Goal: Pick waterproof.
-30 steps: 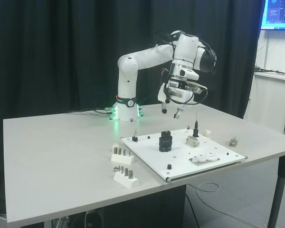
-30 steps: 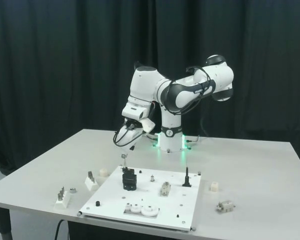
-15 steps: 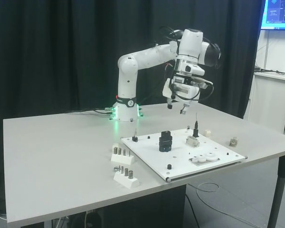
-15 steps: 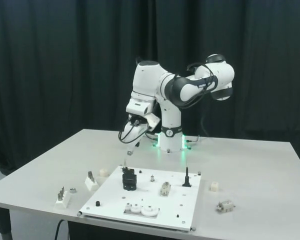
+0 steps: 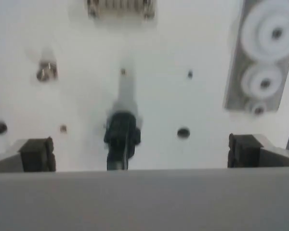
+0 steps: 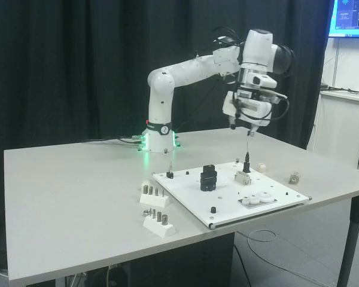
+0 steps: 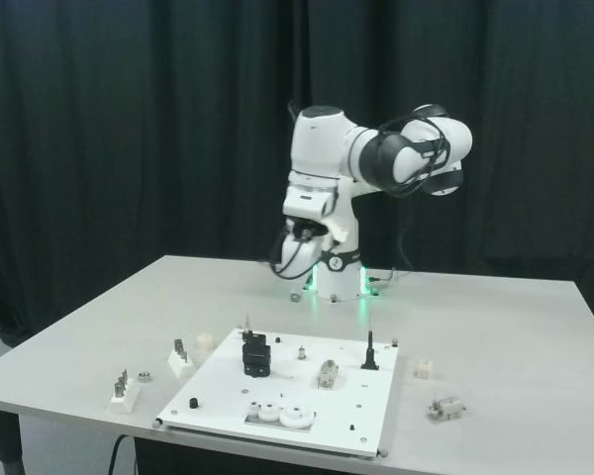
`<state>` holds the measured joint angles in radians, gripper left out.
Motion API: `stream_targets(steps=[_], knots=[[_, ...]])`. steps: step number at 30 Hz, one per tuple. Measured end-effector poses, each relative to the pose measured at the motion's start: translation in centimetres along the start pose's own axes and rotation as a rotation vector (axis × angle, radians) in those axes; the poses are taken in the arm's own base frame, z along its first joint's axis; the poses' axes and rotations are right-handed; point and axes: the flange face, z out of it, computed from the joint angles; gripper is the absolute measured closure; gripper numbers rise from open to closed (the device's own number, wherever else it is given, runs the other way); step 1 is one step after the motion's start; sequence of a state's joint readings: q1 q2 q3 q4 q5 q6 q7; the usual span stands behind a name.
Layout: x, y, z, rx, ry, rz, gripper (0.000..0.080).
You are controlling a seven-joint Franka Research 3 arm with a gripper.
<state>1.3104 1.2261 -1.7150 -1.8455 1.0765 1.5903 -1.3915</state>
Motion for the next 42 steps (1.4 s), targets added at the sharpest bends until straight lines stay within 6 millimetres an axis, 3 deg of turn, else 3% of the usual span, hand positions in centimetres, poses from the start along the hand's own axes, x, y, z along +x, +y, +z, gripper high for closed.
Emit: stream_targets(steps=[21,33,42], knots=[[8.0,-7.7,-2.7,0.005,0.011,-0.066,0.0003],[11.3,-12.2,-2.0,0.015,0.026,-0.128,0.0003],[13.3,-13.7,-0.3,0.001,0.063,-0.157,0.0003]])
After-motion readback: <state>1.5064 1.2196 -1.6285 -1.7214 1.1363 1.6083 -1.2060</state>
